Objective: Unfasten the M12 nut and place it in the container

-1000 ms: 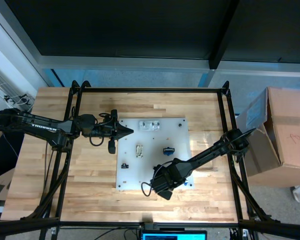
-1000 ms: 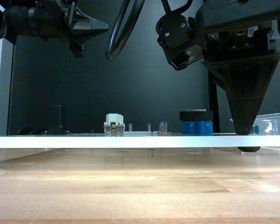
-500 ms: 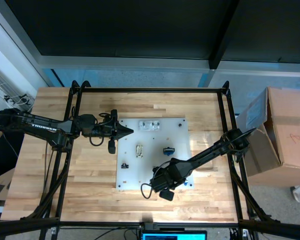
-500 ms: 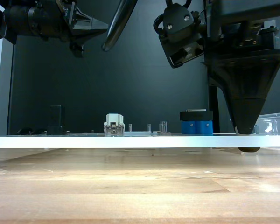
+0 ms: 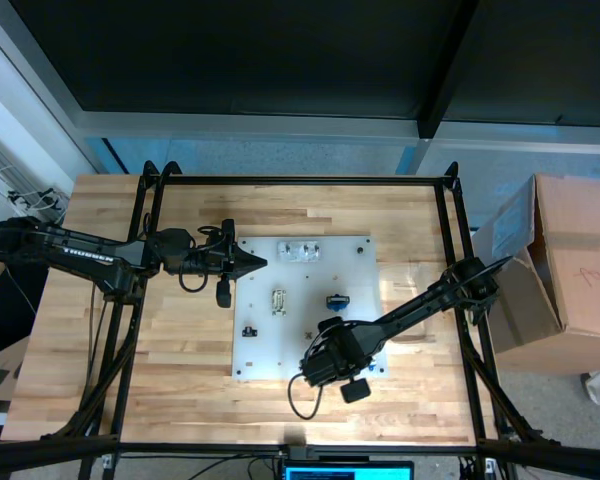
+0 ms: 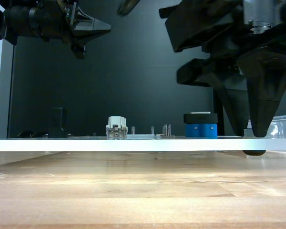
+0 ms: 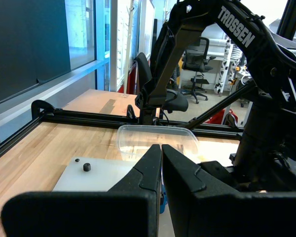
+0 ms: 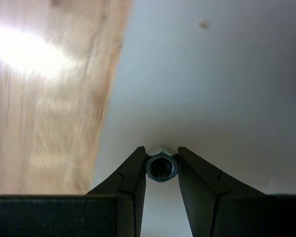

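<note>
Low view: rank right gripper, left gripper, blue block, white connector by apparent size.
Right gripper, low at near right, shut on nut; nearness inflates it.
Left gripper, raised at left.
Blue block.
White connector.

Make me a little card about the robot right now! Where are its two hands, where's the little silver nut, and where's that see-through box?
Left hand: shut, holding nothing, raised over the left edge of the white board.
Right hand: pointing down at the board's near right edge, shut on the nut.
Silver nut: pinched in the right hand, down at the board; cannot tell whether it is on its stud.
Clear container: beside the board's right side; the nut is not in it.
</note>
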Robot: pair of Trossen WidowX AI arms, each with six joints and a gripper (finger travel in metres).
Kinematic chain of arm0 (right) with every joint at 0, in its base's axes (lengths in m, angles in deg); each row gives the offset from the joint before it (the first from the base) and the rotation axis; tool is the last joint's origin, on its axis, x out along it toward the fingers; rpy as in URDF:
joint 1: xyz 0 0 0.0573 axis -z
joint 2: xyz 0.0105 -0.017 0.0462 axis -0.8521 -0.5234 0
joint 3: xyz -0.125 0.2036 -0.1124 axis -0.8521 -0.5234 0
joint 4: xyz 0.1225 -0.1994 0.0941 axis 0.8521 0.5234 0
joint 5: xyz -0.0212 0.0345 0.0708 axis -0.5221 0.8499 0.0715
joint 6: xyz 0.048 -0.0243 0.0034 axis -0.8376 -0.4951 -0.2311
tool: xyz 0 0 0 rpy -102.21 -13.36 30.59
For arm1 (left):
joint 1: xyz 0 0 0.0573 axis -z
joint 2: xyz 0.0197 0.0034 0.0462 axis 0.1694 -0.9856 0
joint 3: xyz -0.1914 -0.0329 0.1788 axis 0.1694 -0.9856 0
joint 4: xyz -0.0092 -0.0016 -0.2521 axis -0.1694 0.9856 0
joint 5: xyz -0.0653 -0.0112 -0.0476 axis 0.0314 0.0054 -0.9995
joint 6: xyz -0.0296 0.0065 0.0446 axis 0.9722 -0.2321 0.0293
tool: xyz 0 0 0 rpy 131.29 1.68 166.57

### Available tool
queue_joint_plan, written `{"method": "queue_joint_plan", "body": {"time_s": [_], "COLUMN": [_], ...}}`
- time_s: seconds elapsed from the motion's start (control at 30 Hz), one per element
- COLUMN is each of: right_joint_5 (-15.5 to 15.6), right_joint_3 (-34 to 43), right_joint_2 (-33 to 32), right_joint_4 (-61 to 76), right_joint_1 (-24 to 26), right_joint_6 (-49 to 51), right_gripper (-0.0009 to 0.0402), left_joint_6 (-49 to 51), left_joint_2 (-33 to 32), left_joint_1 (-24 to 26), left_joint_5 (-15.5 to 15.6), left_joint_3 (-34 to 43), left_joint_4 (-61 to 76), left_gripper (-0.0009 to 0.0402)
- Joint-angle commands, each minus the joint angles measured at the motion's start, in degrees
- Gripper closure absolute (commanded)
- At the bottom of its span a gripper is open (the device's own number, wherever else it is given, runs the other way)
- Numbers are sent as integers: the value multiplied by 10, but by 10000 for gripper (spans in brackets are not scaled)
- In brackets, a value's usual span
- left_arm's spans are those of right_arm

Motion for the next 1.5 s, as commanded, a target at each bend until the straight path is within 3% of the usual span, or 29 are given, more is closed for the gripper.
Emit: {"method": "queue_joint_plan", "body": {"time_s": [0.03,0.33,0.6,0.73,1.07,1.3,1.5], "right_joint_5": [-1,0,0,0,-1,-5,-4], "right_joint_3": [0,0,0,0,0,0,0], "right_joint_2": [0,0,0,0,7,28,52], "right_joint_4": [0,0,1,2,11,28,33], "right_joint_1": [0,0,-1,-1,-8,-12,-13], "right_joint_6": [81,268,280,280,273,199,-72], "right_gripper": [381,381,376,346,229,187,211], "left_joint_6": [0,0,0,0,0,0,0], "left_joint_2": [0,0,0,0,0,0,0], "left_joint_1": [0,0,0,0,0,0,0], "left_joint_5": [0,0,0,0,0,0,0], "left_joint_3": [0,0,0,0,0,0,0], "left_joint_4": [0,0,0,0,0,0,0], "left_gripper": [393,393,393,393,393,393,393]}}
